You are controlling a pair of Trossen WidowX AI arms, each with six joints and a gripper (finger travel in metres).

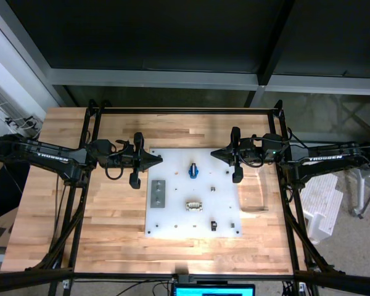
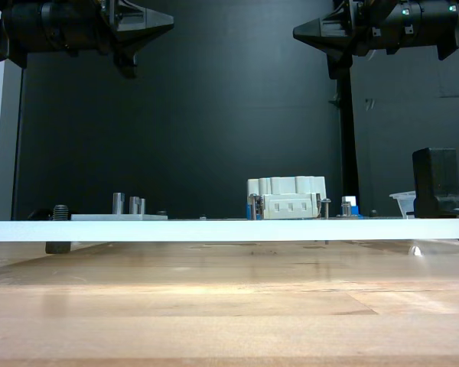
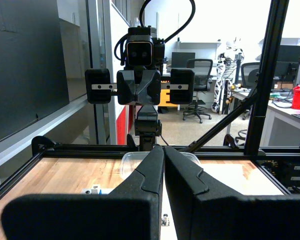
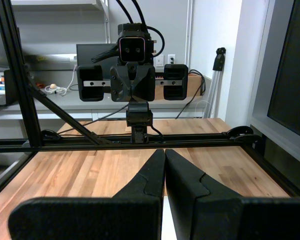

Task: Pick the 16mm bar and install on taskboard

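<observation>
I cannot pick out the 16mm bar in any view; neither gripper holds it. The white taskboard (image 1: 172,216) lies in the middle of the table. My left gripper (image 1: 159,158) hovers high over the board's far left corner, shut and empty, its fingers (image 3: 152,167) pressed together. Over the far right corner hangs my right gripper (image 1: 214,153), also shut with nothing between its fingers (image 4: 152,170). The two point at each other across the board. Both sit well above it in the low view, left gripper (image 2: 168,25) and right gripper (image 2: 297,33).
On the board are a grey plate with pegs (image 1: 158,193), a blue part (image 1: 193,169), a white connector (image 1: 194,205) and a small black block (image 1: 214,225). A clear plastic tray (image 1: 254,200) lies on the wood right of the board. Black frame rails border the table.
</observation>
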